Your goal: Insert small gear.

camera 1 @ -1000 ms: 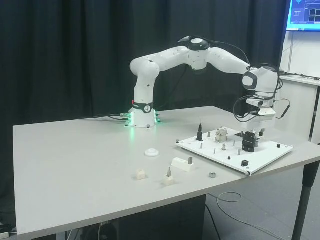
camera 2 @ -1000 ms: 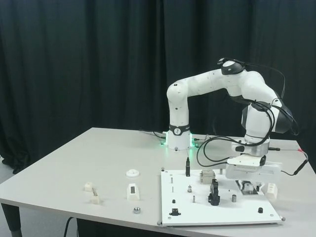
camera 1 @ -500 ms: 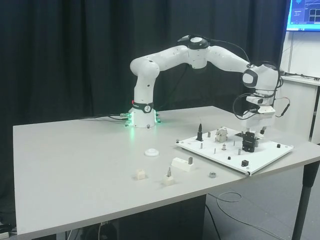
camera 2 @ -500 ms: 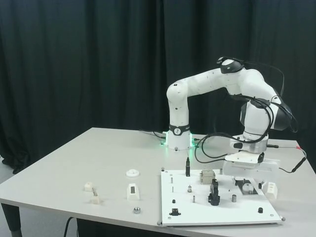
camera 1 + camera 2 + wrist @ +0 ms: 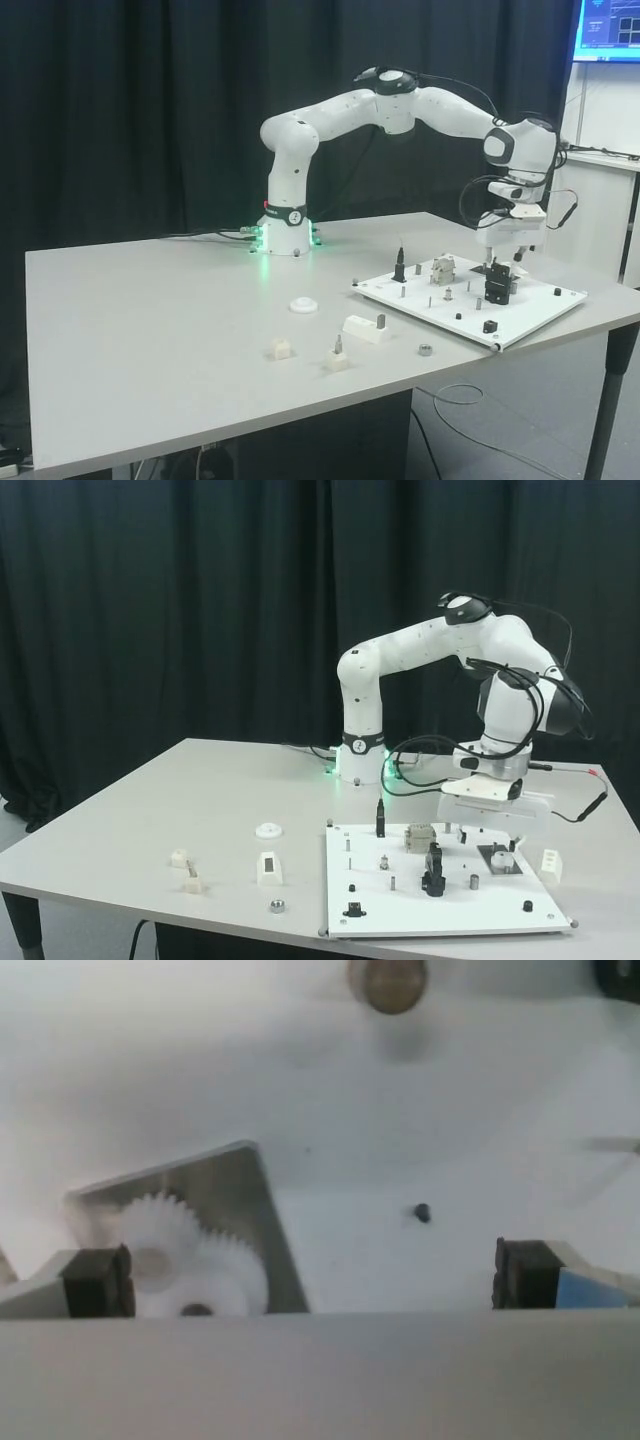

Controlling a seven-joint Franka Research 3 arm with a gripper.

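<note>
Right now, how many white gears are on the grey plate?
2: a larger gear and a smaller gear, meshed side by side on the grey plate. The hand's body may hide more.

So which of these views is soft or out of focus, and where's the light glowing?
Wrist view: the white gears on the grey plate look soft, and the round post is blurred. The end effector shows open and empty. First room view: green light glows at the arm's base, and a lit screen shines in the upper corner.
</note>
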